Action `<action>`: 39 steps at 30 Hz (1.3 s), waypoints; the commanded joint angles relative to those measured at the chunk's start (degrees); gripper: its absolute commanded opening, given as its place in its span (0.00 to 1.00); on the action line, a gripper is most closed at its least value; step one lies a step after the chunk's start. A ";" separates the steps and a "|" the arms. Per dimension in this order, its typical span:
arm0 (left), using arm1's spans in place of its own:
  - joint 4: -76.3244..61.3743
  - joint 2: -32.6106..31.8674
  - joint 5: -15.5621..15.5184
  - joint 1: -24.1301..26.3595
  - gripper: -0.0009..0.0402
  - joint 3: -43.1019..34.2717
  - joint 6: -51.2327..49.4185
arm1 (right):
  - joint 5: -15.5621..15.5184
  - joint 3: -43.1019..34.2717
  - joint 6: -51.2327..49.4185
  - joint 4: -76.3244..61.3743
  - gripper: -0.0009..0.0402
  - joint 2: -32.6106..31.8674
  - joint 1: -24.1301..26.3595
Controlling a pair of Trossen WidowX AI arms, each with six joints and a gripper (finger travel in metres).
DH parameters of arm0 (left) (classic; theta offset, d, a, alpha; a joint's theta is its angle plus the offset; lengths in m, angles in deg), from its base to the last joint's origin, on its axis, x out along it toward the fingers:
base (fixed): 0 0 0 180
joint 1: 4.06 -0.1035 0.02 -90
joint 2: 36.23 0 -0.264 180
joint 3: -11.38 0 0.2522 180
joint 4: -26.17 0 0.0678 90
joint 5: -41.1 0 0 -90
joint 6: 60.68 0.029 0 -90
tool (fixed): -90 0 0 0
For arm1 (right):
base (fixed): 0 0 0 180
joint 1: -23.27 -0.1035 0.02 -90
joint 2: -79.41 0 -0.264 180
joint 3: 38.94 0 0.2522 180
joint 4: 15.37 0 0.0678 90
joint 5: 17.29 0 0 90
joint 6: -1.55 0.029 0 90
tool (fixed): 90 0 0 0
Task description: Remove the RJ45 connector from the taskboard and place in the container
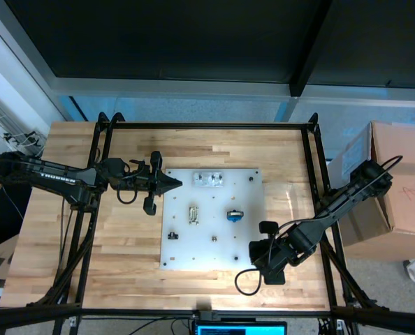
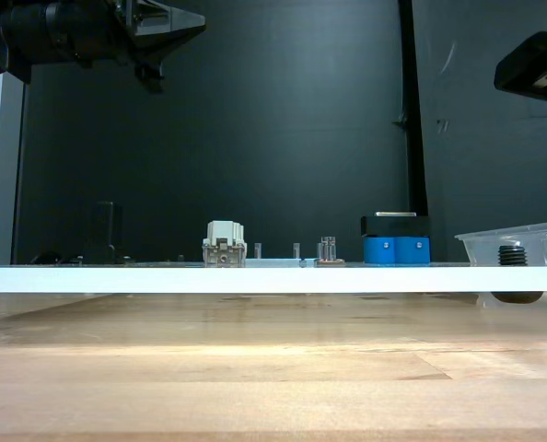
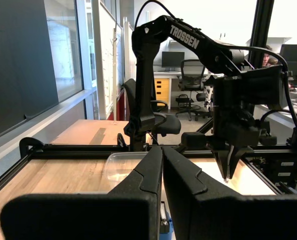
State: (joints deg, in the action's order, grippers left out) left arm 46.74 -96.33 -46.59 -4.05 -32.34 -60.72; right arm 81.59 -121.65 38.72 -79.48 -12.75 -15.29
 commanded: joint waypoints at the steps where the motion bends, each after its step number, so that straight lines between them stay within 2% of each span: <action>1: 0.00 -0.02 0.02 0.00 0.02 0.00 0.02 | 0.07 -1.14 -0.13 -0.59 0.02 1.33 0.76; 12: 0.00 -0.02 0.02 -0.02 0.02 0.00 0.02 | 0.02 -2.75 -0.20 -3.43 0.02 3.50 3.37; 20: 0.00 -0.02 0.02 0.00 0.02 0.00 0.02 | 0.04 -2.71 -1.01 -7.32 0.05 6.03 7.41; 23: 0.00 -0.02 0.02 0.00 0.02 0.00 0.02 | 0.04 -2.27 -1.84 -8.09 0.14 7.04 9.14; 33: 0.00 -0.02 0.02 0.00 0.02 0.00 0.02 | 0.59 2.45 -3.93 -9.64 0.54 11.96 16.17; 39: 0.00 -0.02 0.02 -0.02 0.02 0.00 0.02 | 0.55 7.15 -7.65 -9.62 0.68 16.72 20.13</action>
State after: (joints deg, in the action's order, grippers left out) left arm 46.74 -96.35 -46.59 -4.05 -32.34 -60.70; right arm 82.14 -115.47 31.79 -89.21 3.01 4.12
